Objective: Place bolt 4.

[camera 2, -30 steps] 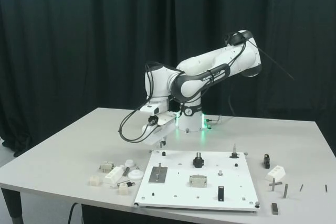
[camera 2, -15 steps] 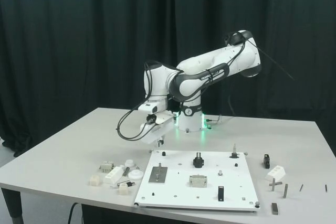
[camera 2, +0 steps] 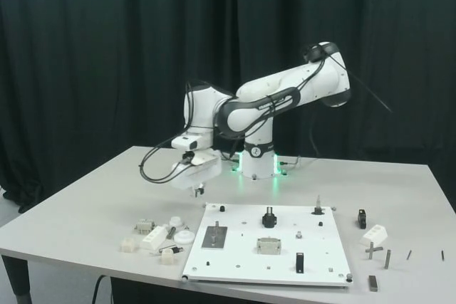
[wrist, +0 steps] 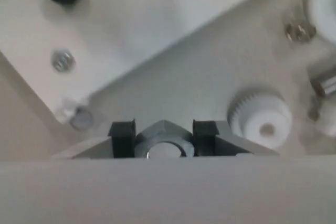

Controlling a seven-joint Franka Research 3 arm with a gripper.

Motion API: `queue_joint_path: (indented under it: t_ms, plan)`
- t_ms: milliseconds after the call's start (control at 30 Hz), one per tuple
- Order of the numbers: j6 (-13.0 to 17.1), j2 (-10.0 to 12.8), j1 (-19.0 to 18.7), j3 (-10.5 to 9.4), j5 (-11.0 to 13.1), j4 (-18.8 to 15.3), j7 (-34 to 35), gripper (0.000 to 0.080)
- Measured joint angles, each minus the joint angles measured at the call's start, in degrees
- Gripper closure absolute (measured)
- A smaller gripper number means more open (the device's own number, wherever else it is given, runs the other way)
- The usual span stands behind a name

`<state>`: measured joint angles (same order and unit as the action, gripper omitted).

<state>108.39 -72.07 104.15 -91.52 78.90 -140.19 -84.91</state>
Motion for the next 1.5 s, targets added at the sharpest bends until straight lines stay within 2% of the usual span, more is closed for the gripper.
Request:
queue_joint_path:
  t_ms: [333, 700, 1133, 1500]
  plan:
    - [0.59, -0.97, 6.36, -2.04, 0.82, 2.61, -0.69, 0.0573]
    - [1.0, -1.98, 11.52, -4.74, 3.16, 4.79, -1.64, 0.0573]
    - [3.1, -2.65, 14.41, -7.97, 7.0, 5.39, -3.2, 0.0573]
    - [4.98, -2.99, 14.99, -9.99, 9.36, 5.43, -3.28, 0.0573]
